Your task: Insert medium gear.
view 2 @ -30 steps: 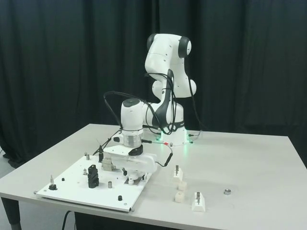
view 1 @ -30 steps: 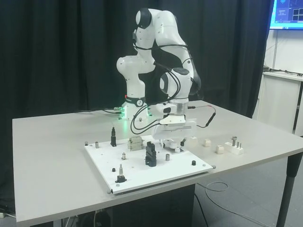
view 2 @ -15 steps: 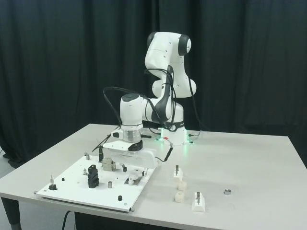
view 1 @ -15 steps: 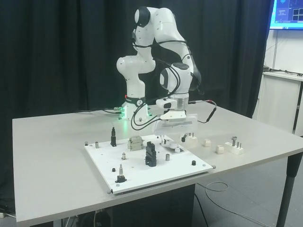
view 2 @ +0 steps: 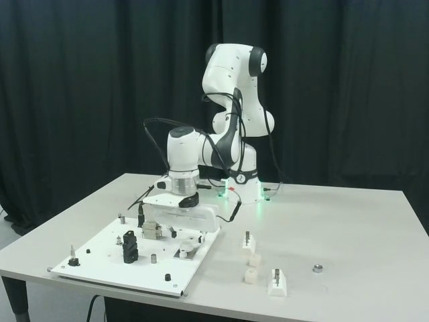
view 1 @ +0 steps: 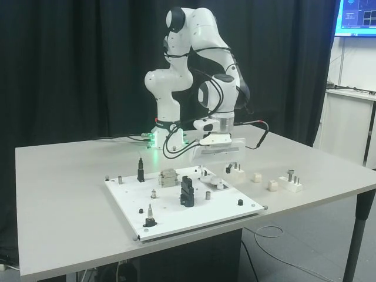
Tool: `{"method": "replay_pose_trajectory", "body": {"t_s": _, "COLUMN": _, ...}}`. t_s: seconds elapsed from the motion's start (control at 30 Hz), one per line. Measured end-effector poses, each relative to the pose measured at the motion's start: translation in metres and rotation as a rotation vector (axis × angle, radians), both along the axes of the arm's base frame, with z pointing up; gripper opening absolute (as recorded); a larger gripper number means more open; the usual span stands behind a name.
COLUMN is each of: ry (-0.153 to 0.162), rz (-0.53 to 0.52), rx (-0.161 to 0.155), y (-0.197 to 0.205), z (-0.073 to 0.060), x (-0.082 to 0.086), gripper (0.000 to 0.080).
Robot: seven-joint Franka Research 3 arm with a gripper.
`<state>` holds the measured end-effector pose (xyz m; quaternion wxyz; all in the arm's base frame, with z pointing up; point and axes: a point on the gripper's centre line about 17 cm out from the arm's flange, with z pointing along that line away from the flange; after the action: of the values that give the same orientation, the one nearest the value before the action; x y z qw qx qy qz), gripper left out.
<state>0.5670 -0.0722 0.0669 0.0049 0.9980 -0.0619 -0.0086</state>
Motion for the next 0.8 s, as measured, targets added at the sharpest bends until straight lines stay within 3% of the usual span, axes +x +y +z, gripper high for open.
{"method": "replay_pose_trajectory", "body": {"t_s": 0.8, "ry": -0.008, "rz": 0.049, "rx": 0.01, "y": 0.0073, "z": 0.0052, "x": 0.0028, "gripper": 0.08}}
